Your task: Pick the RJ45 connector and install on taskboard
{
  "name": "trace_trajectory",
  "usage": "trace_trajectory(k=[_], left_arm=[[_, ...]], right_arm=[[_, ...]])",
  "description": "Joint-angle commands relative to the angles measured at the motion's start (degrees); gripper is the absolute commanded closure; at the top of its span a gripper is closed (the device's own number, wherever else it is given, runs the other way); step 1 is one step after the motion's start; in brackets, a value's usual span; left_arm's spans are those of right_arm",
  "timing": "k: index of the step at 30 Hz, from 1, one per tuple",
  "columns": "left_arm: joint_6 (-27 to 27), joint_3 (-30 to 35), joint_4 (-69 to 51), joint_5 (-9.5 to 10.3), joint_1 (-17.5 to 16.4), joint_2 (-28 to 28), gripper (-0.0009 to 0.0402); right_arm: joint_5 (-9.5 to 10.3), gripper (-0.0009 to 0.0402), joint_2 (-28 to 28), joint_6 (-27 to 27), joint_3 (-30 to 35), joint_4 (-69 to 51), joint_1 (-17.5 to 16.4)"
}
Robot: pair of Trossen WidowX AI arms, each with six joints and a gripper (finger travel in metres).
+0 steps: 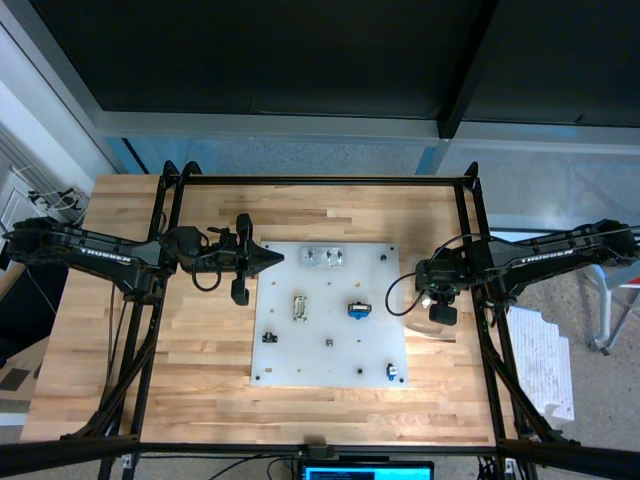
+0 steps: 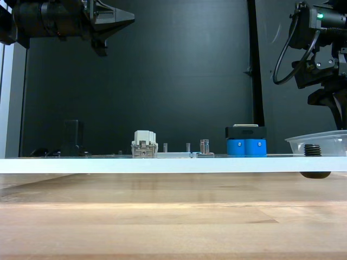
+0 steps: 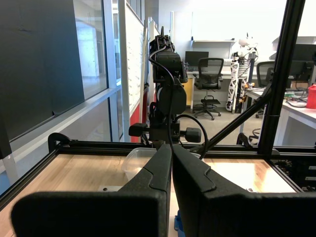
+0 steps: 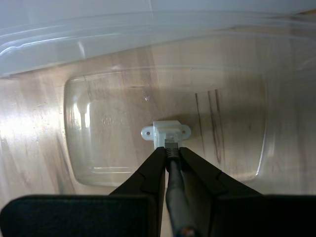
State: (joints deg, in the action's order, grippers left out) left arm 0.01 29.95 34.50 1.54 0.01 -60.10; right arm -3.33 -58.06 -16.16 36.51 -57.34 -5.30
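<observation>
The RJ45 connector [image 4: 166, 131] is a small whitish plug with two ears, and my right gripper [image 4: 171, 148] is shut on its near end. It hangs over the floor of a clear plastic tray [image 4: 89, 148]. In the high view the right gripper [image 1: 438, 312] points down over that tray [image 1: 424, 329], just right of the taskboard [image 1: 300, 350]. The low view shows the right gripper [image 2: 337, 116] just above the tray's rim [image 2: 317, 138]. My left gripper [image 1: 266, 258] is shut on nothing and hovers high at the taskboard's upper-left corner.
On the taskboard stand a blue block fitting [image 2: 246, 145], a whitish socket housing [image 2: 144, 144], silver fittings [image 1: 324, 258] and small black parts. A black metal frame [image 1: 320, 181] rings the wooden table [image 1: 150, 360]. The left wrist view looks across at the right arm [image 3: 167, 74].
</observation>
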Motion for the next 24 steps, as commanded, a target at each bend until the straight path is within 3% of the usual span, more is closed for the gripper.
trace_trajectory(k=[1,14,24], left_arm=[[0.0,0.0,0.0,0.00,0.0,0.0,0.0393],[0.0,0.0,0.0,0.00,0.0,0.0,0.0393],[0.0,0.0,0.0,0.00,0.0,0.0,0.0393]], right_arm=[[-0.02,0.0379,0.2,0.0,0.1,0.0,0.0],[0.15,0.0393,2.6,0.1,1.1,-1.1,-0.1],[0.31,0.0393,3.0,0.1,11.5,-10.6,-0.4]])
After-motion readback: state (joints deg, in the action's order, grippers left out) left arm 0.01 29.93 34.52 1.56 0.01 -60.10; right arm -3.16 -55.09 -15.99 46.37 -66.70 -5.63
